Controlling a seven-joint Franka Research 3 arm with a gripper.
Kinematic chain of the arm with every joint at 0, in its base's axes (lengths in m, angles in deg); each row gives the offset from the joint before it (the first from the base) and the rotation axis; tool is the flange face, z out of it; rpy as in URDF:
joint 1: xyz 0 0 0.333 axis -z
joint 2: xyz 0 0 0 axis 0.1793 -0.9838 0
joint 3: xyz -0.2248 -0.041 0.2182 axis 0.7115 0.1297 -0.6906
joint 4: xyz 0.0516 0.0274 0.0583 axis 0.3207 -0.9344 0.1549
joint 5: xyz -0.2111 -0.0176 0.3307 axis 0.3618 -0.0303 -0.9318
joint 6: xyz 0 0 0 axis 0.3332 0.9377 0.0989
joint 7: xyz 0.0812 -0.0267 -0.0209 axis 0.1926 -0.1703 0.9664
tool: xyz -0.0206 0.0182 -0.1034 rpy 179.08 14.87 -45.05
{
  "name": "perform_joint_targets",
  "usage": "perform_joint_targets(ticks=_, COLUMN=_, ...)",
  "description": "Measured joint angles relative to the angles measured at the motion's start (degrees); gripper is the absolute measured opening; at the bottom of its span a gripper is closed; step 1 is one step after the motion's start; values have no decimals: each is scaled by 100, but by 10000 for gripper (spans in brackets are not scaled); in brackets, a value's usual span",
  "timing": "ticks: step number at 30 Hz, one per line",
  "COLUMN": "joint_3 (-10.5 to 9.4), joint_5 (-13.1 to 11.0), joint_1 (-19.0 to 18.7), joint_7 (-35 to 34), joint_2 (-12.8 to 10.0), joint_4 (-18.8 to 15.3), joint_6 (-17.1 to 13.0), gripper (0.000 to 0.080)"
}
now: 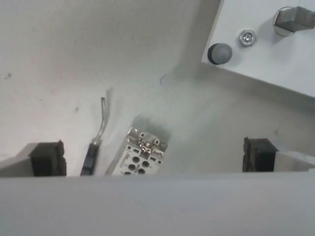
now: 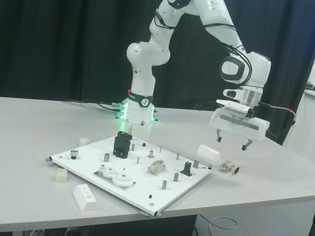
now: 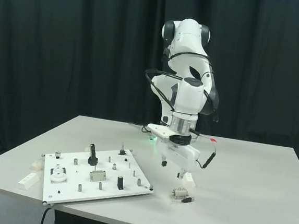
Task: Remove D-SUB.
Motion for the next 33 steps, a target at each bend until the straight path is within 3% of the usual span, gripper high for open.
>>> perform_joint_targets(ticks=6, joint_3=0, joint_5=165, joint_1=25, joint_7=258, joint_2=0, joint_4=36, joint_6=168, gripper=800)
perform_joint_targets(ticks=16, joint_3=-24, joint_5=731, joint_1=319, joint_7=1114, joint_2=14, joint_4=179, joint_6=763, gripper=800)
perform_joint_targets(ticks=25, joint_3=-248, joint_5=1038, joint_1=983, joint_7=2153, joint_2=98, joint_4=188, joint_6=1161, gripper=800)
perform_joint_targets(ticks=33, joint_3=-449, joint_5=1091, joint_1=1626, joint_7=3263, joint_2=194, joint_4=186, joint_6=1473, gripper=800)
